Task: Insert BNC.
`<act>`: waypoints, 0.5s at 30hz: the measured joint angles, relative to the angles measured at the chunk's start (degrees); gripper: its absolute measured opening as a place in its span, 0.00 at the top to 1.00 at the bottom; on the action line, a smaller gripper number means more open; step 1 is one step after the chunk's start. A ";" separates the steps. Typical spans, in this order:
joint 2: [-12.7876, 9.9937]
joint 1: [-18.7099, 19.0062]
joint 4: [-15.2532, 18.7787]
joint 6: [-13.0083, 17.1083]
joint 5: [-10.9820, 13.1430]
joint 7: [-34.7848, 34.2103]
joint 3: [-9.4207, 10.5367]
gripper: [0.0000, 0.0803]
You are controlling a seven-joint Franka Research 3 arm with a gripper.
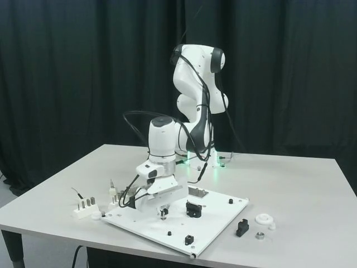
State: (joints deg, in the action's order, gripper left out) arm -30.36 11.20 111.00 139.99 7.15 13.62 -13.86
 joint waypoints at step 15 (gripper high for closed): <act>-0.01 0.09 -0.01 0.20 -4.16 8.69 0.54 0.85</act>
State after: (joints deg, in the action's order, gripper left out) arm -30.37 11.29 110.99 140.19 2.98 22.31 -13.31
